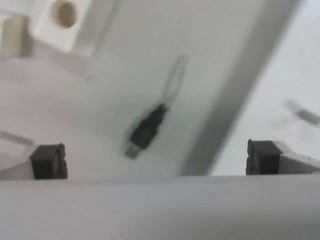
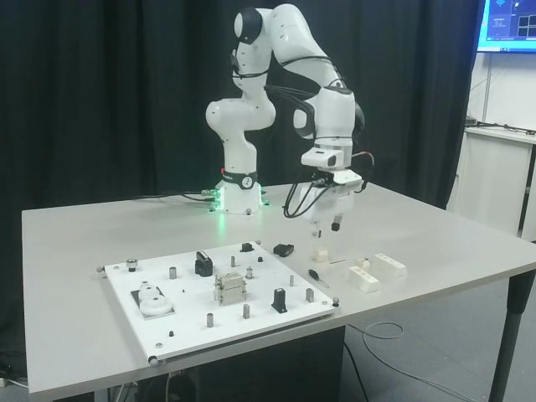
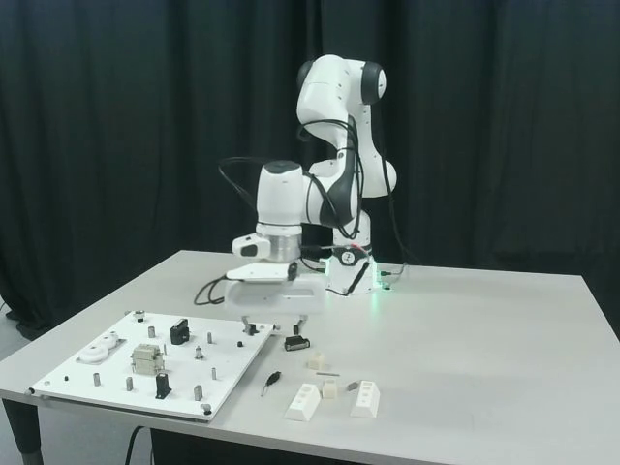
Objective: Remove round peg 2.
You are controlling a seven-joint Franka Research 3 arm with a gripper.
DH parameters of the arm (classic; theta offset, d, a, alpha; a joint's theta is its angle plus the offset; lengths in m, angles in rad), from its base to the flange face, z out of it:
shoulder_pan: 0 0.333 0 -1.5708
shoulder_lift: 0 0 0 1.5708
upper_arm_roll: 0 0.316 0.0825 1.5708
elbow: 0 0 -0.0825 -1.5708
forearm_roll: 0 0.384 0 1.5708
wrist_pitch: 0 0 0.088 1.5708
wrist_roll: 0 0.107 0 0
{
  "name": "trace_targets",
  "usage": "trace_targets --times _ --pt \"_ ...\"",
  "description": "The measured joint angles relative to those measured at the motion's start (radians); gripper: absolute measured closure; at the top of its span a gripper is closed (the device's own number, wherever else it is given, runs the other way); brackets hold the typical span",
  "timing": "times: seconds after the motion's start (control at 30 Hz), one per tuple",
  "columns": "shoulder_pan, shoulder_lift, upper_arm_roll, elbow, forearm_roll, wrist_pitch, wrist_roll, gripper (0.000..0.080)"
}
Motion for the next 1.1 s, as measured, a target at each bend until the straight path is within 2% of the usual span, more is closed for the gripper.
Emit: trace_targets --times 0.27,0.5,0.8,1.1 --pt "-0.019 0.034 -0.031 0.071 0.001 -0.007 0.015 0.0003" --pt "-0.055 0.072 -0.035 0.131 0.016 -0.042 0.031 0.0003" --pt "-0.091 0.128 -0.035 0.196 0.078 -0.086 0.04 0.0003" --pt "-0.114 0.202 -0.035 0.256 0.114 -0.093 0.061 0.0003"
